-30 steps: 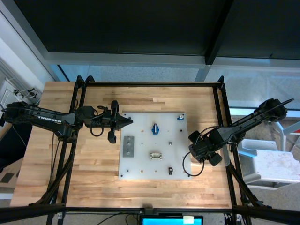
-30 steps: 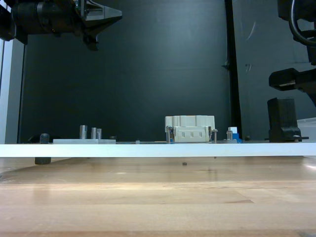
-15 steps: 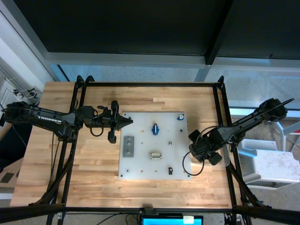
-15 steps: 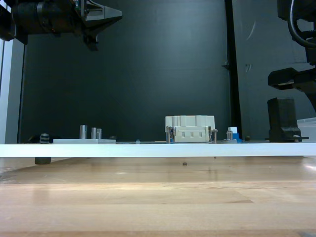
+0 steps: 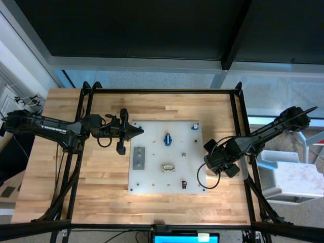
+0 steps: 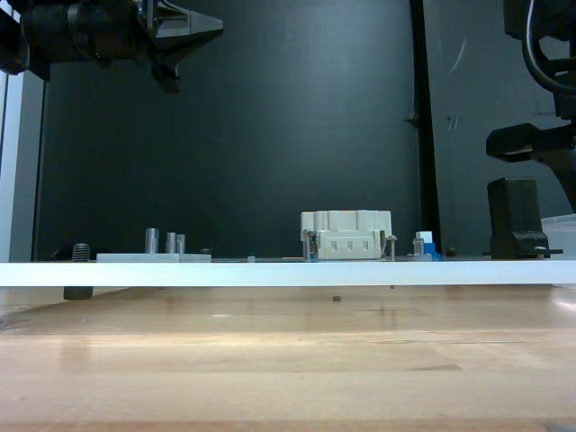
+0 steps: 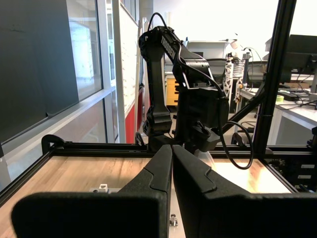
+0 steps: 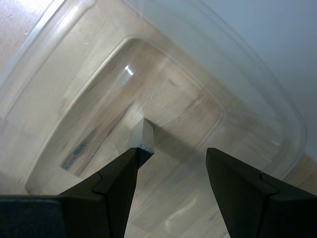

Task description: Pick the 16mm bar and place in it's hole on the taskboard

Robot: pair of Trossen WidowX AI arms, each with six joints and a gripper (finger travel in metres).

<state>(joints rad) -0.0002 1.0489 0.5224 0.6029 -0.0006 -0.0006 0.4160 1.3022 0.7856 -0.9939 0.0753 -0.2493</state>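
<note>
The left gripper (image 5: pixel 138 131) hangs high over the near edge of the taskboard (image 5: pixel 152 177), its fingers pressed together with nothing between them. Below and ahead of its tips a grey block (image 5: pixel 138 158) sits on the board with short pegs standing in it. Which opening is meant for the bar I cannot tell.

The right gripper (image 8: pixel 176 152) points down into a clear bin (image 8: pixel 257 94) on the tabletop (image 5: pixel 101 192) beside the board, with its fingers spread apart. The 16mm bar (image 8: pixel 142 133) seems to be the grey piece lying free on the bin floor. It is just ahead of one fingertip (image 8: pixel 126 166), off-centre in the gap, and not held.

For a good grasp, I judge the gripper should shift sideways until the bar sits midway between the fingers. It should then descend until both flank the bar's body, and only then close, keeping clear of the bin wall.
</note>
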